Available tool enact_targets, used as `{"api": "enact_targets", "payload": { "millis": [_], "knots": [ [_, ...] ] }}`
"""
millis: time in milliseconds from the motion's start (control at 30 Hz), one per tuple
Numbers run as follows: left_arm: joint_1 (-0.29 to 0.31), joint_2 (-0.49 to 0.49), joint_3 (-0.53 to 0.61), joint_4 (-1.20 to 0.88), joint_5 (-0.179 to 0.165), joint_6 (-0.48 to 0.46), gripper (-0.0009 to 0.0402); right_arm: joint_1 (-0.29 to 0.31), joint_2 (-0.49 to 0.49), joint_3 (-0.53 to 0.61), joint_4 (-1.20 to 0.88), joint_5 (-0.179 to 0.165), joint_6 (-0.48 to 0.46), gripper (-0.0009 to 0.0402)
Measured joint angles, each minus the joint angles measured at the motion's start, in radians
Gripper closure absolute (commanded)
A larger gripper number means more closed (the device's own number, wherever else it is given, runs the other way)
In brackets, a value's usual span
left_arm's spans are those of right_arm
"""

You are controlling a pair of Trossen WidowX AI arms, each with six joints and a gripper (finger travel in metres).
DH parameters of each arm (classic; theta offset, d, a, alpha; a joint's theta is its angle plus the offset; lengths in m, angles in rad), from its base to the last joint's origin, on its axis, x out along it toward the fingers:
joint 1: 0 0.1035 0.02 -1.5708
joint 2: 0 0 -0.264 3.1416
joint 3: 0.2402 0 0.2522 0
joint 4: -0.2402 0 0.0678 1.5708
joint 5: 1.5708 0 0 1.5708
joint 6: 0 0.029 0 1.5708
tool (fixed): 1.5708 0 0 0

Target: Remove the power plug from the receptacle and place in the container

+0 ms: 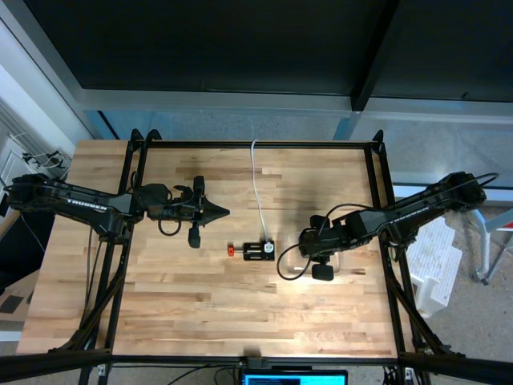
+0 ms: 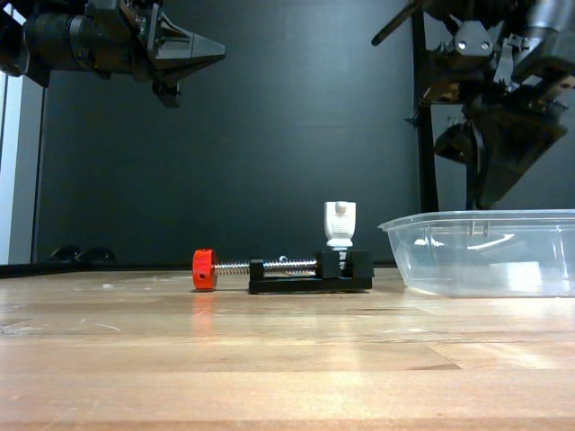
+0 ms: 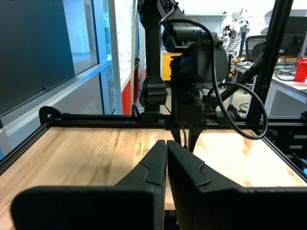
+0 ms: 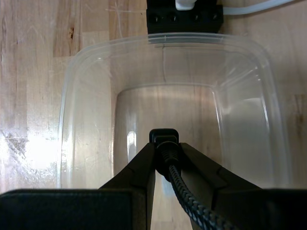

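My right gripper (image 4: 164,149) is shut on the power plug (image 4: 164,136), a small black plug whose braided black cord (image 4: 188,201) runs back between the fingers. It hangs over the middle of the container (image 4: 86,96), a clear plastic tray. In the low view the right gripper (image 2: 490,171) is above the container's rim (image 2: 476,220). The receptacle (image 1: 258,250) lies just left of the container (image 1: 298,255), with its white socket face (image 2: 340,223) upright and bare and a red tab (image 2: 205,269) at its left end. My left gripper (image 1: 218,212) hovers shut, high and to the left.
A white cable (image 1: 257,184) runs from the receptacle to the table's far edge. A black frame (image 1: 256,145) borders the wooden table (image 1: 200,313). The curling cord (image 1: 284,269) loops off the container's left side.
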Motion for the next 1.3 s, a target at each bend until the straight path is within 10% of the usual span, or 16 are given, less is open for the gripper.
{"api": "enact_targets", "payload": {
  "millis": [633, 1300],
  "knots": [
    [0.000, 0.000, 0.000, 0.000, 0.000, 0.000, 0.0393, 0.011, -0.033, -0.044, -0.002, 0.015, 0.025, 0.0234],
    [0.000, 0.000, 0.000, 0.000, 0.000, 0.000, 0.0393, 0.007, -0.146, -0.039, -0.069, 0.015, 0.032, 0.0266]
  ]
}}
